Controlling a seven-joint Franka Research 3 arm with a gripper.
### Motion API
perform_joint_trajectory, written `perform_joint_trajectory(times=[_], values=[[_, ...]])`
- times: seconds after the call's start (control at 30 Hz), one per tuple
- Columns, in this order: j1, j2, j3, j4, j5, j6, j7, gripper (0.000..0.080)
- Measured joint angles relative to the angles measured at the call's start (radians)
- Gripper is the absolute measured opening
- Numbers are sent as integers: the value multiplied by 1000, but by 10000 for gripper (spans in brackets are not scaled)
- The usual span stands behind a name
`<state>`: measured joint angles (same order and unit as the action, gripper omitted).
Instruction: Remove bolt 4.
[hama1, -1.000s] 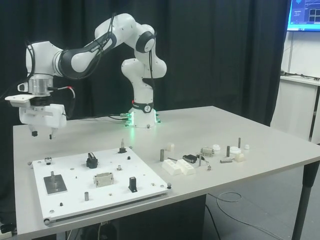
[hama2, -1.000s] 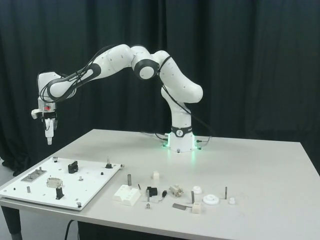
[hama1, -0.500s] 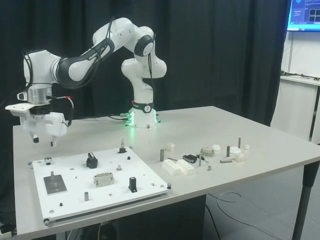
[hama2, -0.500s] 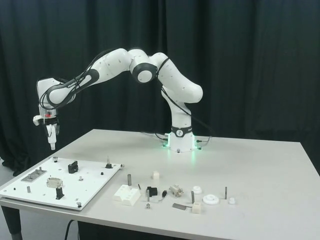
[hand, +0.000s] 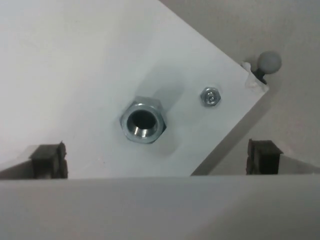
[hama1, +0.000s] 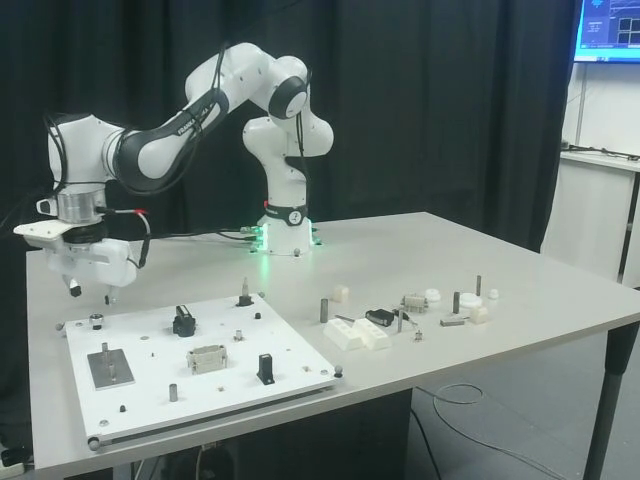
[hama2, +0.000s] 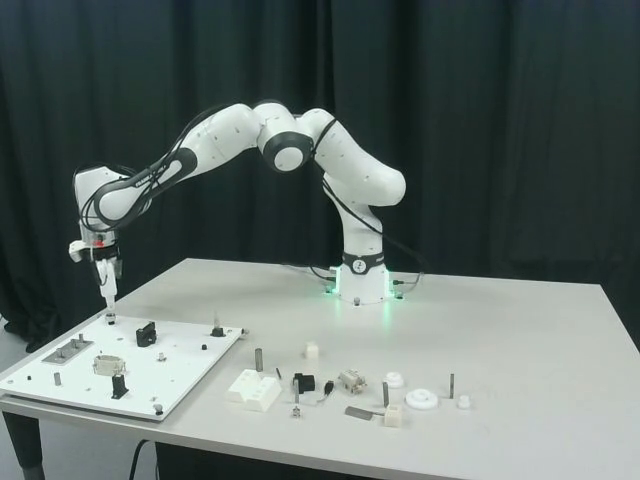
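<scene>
Grey bolt (hand: 143, 120) beneath pincer (hand: 152, 159) (spread wide)

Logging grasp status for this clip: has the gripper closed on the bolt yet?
No. In the wrist view the bolt stands free on the white board, with the open gripper fingertips well apart on either side.

Fingers (hand: 49, 161) cut off by wrist housing; white board (hand: 60, 55) cropped by frame edges; bolt 4 (hama1: 96, 321) too small in room views.

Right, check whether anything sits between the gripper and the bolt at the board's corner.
Nothing visible does. The gripper hangs open above the bolt at the corner of the white board, with only air between. The small nut sits beside the bolt, apart from it.
</scene>
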<state>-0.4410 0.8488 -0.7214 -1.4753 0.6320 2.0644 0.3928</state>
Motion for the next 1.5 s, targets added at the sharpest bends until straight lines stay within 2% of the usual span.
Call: perform_joint_trajectory(times=[0.57, 1.5], values=[[0, 36, 15, 0, 11, 39, 0, 800], [-3, 58, 36, -1, 23, 101, 0, 800]])
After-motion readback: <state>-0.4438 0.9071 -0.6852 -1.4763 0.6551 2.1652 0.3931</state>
